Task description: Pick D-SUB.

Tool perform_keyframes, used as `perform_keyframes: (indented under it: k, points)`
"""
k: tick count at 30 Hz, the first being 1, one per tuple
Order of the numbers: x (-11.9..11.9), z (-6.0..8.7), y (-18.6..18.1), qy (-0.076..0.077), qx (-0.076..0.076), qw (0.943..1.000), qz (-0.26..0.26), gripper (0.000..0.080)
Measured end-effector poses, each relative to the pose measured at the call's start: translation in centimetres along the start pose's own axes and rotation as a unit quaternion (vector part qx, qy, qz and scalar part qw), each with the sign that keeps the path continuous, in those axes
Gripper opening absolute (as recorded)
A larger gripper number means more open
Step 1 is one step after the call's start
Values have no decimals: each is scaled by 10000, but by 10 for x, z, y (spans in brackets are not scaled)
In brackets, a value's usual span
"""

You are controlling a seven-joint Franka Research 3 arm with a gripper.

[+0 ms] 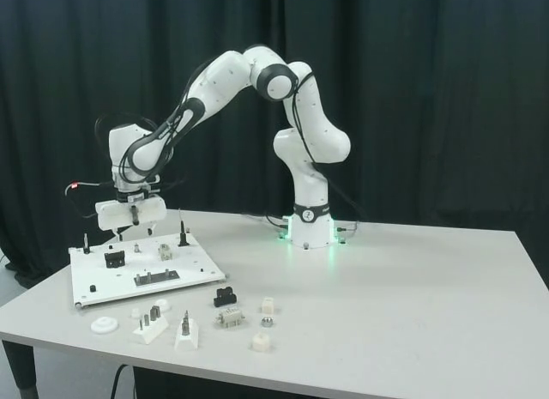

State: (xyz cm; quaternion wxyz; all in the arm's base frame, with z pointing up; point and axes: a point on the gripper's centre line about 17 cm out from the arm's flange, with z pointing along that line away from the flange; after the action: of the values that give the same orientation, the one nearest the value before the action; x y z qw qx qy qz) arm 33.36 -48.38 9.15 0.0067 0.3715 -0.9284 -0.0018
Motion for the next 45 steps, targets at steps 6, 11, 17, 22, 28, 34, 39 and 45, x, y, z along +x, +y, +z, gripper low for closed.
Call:
perform_keyframes:
  k: [6,11,17,22,28,34,39,45]
  points:
    - [-29,-19,4,30,-131,9986,-505,800]
    - [-56,-35,12,-26,-282,9955,-908,800]
    - [-89,-50,22,-129,-416,9891,-1407,800]
    - [-113,-58,27,-141,-457,9824,-1805,800]
    - [-139,-66,32,-73,-504,9744,-2188,800]
    - [-162,-75,39,-9,-564,9519,-3012,800]
    - [-181,-82,43,-50,-551,9364,-3466,800]
    - [-196,-86,48,5,-596,9036,-4243,800]
